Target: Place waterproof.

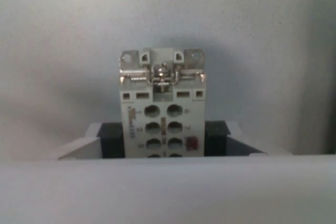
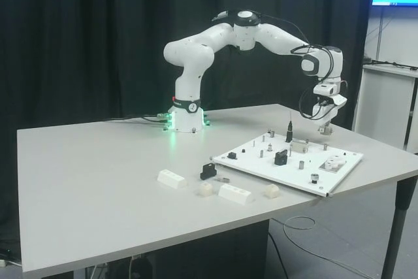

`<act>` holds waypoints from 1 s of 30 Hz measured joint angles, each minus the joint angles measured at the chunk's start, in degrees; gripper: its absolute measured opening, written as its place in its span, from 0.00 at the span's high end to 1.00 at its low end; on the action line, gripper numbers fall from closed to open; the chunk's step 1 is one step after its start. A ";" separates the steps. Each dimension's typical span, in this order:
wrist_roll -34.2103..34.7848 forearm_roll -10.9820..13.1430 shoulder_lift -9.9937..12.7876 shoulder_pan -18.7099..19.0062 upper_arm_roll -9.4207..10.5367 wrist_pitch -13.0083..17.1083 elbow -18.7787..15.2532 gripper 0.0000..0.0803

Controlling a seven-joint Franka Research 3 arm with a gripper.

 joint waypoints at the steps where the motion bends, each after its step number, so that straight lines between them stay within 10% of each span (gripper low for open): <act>1: 0.23 0.00 0.00 -0.02 0.19 0.24 0.00 0.61; 30: 0.73 0.00 0.01 -0.94 3.19 4.49 0.09 0.61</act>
